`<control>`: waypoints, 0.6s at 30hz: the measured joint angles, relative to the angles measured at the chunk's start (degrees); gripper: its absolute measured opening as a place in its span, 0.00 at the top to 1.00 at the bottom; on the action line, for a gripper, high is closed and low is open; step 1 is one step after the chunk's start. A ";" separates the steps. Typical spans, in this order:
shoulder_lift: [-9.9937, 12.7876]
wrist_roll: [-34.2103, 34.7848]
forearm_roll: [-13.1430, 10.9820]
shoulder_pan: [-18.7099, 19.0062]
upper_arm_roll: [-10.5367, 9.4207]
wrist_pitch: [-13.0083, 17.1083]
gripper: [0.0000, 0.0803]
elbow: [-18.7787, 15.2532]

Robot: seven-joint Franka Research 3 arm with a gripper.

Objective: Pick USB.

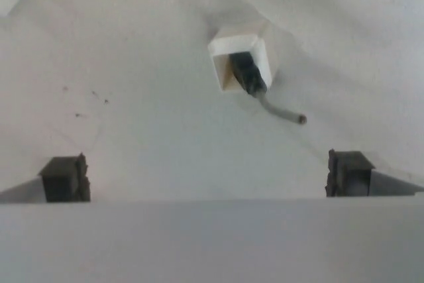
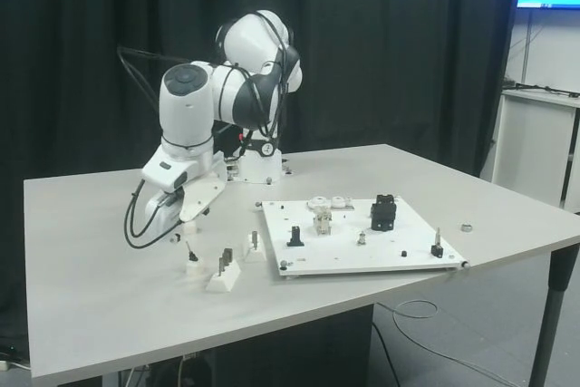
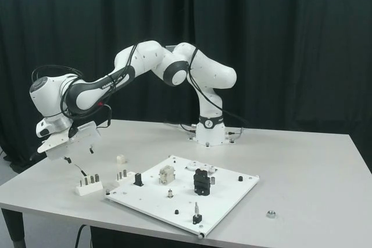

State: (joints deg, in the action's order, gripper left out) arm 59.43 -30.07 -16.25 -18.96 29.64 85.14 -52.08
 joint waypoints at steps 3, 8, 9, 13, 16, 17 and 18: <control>0.00 -0.33 -1.32 0.03 0.31 1.17 0.00 -0.70; 0.00 -1.49 -3.08 0.11 0.81 3.31 0.00 -1.90; 0.00 -1.67 -3.47 0.12 0.90 3.68 0.00 -2.14; -0.01 -2.44 -4.67 0.12 1.12 5.26 0.00 -3.19; -0.01 -3.04 -5.50 0.16 1.31 6.18 0.00 -4.11; -0.01 -3.30 -5.89 0.22 1.45 6.48 0.00 -4.44; -0.01 -3.57 -6.21 0.28 1.56 6.77 0.00 -4.79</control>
State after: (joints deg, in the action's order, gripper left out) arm 59.42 -33.64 -22.45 -18.68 31.20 91.91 -56.88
